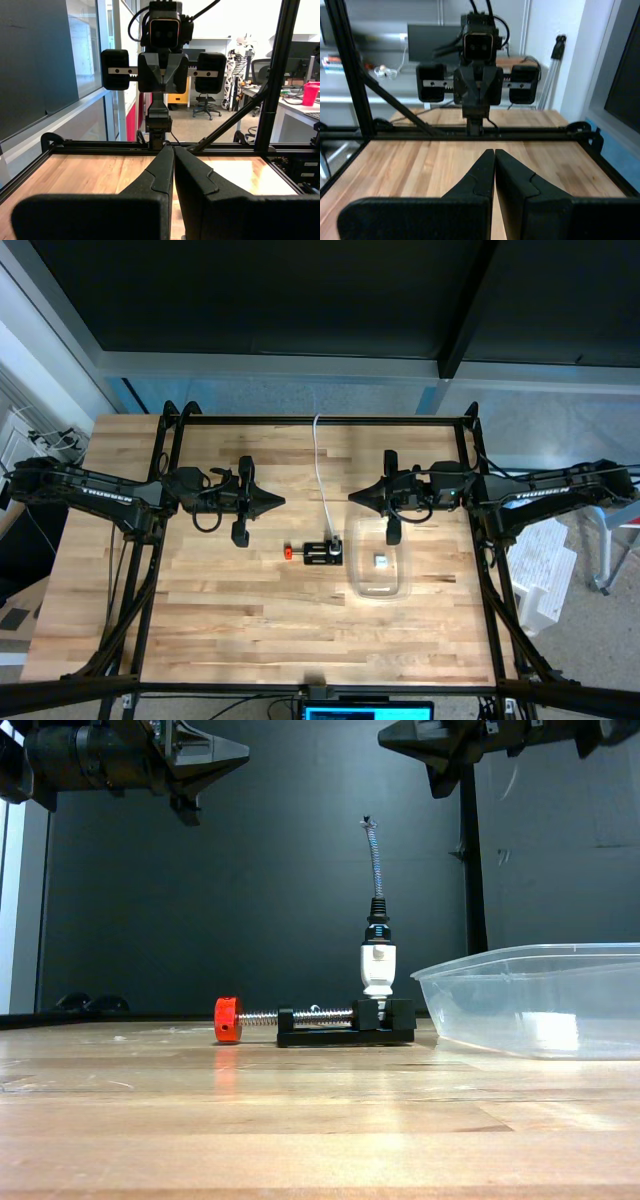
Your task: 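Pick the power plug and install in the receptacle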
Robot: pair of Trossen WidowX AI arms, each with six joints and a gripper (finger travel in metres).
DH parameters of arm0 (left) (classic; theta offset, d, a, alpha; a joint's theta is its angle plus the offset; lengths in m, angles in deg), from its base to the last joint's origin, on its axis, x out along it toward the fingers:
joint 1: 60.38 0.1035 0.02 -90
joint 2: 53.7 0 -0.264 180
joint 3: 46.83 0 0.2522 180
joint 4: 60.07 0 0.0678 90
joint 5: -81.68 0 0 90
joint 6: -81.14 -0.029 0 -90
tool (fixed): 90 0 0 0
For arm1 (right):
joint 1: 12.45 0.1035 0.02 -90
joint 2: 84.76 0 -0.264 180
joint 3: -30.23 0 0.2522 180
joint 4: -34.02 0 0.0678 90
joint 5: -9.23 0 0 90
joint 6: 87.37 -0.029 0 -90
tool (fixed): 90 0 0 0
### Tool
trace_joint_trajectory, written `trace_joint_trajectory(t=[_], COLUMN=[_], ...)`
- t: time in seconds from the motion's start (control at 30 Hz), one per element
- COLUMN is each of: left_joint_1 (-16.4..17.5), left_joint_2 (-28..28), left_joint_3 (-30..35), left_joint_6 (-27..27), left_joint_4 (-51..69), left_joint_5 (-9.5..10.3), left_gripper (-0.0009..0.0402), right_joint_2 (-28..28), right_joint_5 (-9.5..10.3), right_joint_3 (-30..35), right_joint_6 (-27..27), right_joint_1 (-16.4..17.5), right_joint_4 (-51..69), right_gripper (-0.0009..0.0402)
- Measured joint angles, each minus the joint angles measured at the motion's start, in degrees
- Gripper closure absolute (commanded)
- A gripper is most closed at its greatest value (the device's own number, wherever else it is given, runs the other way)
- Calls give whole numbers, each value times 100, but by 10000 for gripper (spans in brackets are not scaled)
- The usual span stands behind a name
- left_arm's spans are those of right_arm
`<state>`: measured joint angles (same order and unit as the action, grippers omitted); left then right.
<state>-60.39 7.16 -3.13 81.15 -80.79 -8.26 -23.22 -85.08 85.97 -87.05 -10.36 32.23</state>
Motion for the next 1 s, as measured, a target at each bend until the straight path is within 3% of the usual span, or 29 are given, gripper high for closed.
trace_joint_trajectory(t=[0.37,0.57,1.0], left_joint_1=[0,0,0], left_joint_2=[0,0,0], left_joint_3=[2,2,0], left_joint_6=[0,2,0], left_joint_4=[-2,-2,-2], left_joint_5=[0,-2,0], left_gripper=[393,393,393], right_joint_2=[-326,-376,-374], right_joint_5=[48,149,136], right_joint_3=[-822,-857,-857], right_joint_6=[-28,-90,-105], right_joint_1=[-37,-37,-37], right_joint_4=[-1023,-1078,-1095], right_gripper=[393,393,393])
